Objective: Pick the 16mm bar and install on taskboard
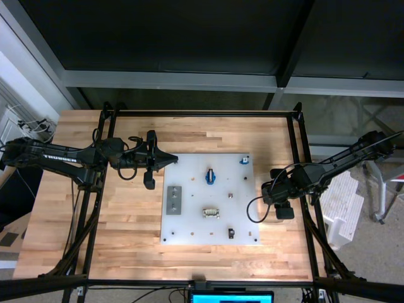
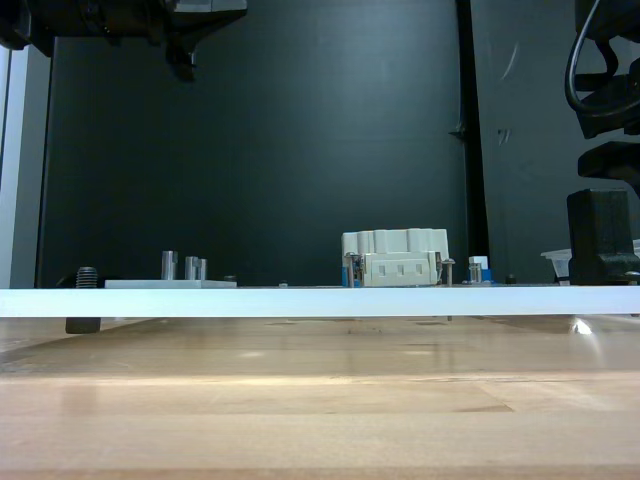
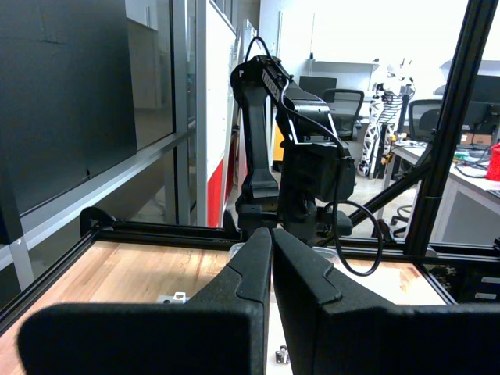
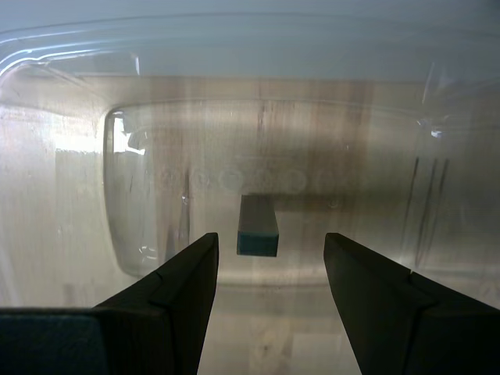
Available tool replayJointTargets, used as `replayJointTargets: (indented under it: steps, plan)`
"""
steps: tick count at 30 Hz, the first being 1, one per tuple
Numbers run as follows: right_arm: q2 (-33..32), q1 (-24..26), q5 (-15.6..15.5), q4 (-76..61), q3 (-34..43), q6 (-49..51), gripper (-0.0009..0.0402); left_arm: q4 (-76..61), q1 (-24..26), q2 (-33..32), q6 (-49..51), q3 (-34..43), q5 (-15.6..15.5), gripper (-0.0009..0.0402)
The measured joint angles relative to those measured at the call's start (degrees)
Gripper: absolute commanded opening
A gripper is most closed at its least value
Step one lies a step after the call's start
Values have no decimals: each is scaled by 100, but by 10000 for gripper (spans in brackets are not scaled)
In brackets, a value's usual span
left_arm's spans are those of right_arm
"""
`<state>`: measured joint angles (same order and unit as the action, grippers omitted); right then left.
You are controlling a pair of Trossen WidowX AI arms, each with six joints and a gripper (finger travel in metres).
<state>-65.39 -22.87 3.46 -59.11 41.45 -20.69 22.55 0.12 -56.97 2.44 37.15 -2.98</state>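
Right claw (image 4: 269, 236) above 16mm bar (image 4: 258, 226) in tray (image 4: 117, 156); left claw (image 3: 272, 230) near taskboard (image 1: 189, 230)

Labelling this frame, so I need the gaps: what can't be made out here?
- Bar, free in the tray under the open right gripper: high view, gripper hides it.
- Bar's seat on the board: high view, too small.
- Left gripper, shut, over the board's far-left corner: low view, cut off by the edge.

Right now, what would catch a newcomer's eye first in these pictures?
The bar lies free in a clear tray just right of the board, and the right arm hangs over it with its jaws open. The left arm, jaws shut, reaches high over the board's far-left corner.
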Motion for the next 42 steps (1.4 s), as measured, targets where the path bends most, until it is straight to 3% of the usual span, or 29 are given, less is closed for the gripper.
replayJointTargets:
  steps: [24, 42]
  plan:
    - [2, -114, -7, 758, -581, -295, 181, 0, 0, 0, 0, 0, 0, 0]
    - [2, -125, -4, 737, -612, -286, 80, 0, 0, 0, 0, 0, 2, 0]
